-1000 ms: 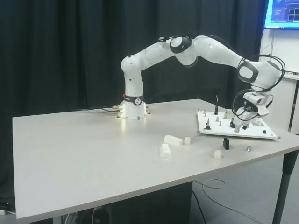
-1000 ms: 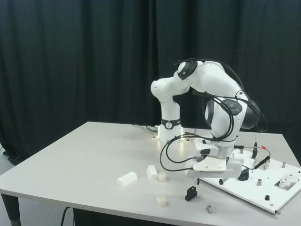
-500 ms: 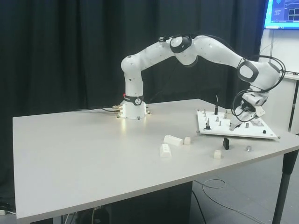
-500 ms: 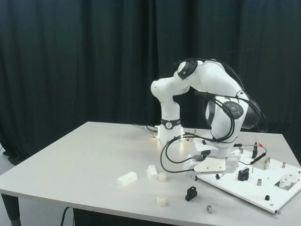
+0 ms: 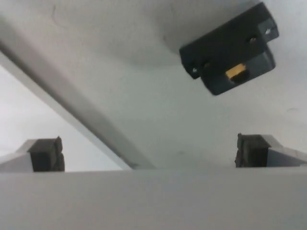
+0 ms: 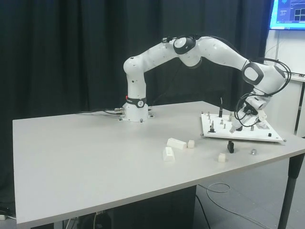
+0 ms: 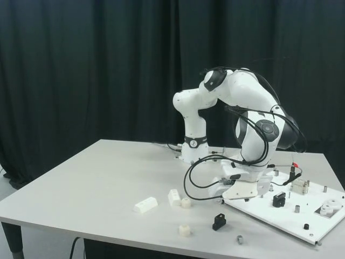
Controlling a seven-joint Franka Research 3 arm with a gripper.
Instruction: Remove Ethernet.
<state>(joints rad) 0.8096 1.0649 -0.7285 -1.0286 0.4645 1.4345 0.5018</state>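
Observation:
A black Ethernet socket block (image 5: pixel 228 48) with a small metal contact in its port sits on the white board (image 5: pixel 144 96). In the second room view the same black block (image 7: pixel 278 200) stands on the board (image 7: pixel 302 221), to the right of my hand. My gripper (image 5: pixel 148 152) is open with nothing between its fingertips. One fingertip (image 5: pixel 45 153) hangs over the grey table and the other over the board, so they straddle the board's edge. From the room, the gripper (image 6: pixel 237 126) (image 7: pixel 238 196) hovers low over the board's near-left part.
A loose black part (image 7: pixel 219 220) (image 6: pixel 230 146) lies on the table in front of the board, and a small grey cylinder (image 7: pixel 240 238) lies near the table edge. Several white blocks (image 7: pixel 145 204) (image 7: pixel 184 230) are scattered left of them. Pegs and connectors (image 6: pixel 221 112) stand on the board.
My hand has slid sideways along the board toward its left edge, away from the black socket block, which now stands uncovered beside it. Objects on the table stayed put.

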